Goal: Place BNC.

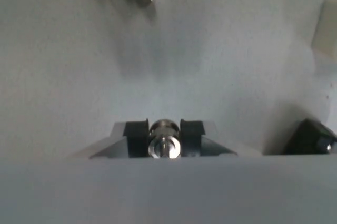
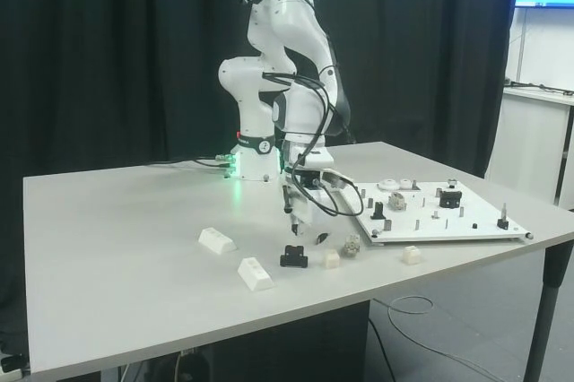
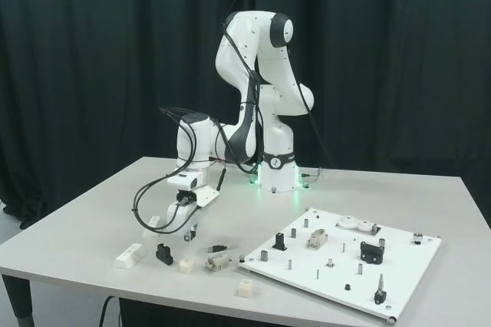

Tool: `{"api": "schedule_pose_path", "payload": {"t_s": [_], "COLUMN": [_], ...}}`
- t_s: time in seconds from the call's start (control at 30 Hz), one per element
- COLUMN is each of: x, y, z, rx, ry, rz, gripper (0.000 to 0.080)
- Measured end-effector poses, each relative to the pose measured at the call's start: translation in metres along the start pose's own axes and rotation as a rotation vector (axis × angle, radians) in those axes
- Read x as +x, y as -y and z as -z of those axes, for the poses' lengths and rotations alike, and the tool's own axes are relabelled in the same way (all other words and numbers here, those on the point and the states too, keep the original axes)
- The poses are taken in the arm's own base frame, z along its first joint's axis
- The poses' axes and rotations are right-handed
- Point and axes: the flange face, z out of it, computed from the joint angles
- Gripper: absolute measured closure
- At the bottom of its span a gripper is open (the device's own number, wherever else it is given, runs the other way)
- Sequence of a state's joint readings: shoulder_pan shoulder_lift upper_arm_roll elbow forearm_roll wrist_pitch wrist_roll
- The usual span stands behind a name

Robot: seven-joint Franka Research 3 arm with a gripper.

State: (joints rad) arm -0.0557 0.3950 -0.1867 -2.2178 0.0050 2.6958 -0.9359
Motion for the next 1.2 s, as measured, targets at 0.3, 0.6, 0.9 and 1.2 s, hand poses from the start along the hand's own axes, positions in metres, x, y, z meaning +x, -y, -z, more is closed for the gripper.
{"api": "schedule_pose_path", "payload": {"t_s": [0.3,0.6,0.9,1.2], "x": [0.003,0.003,0.003,0.007], "y": [0.004,0.006,0.007,0.002], "z": [-0.007,-0.015,-0.023,-0.019], "rx": [0.002,0.005,0.009,-0.001], "ry": [0.000,0.005,0.011,0.004], "rz": [0.019,0.038,0.042,0.043], "gripper": [0.0682,0.0682,0.0682,0.0504]}}
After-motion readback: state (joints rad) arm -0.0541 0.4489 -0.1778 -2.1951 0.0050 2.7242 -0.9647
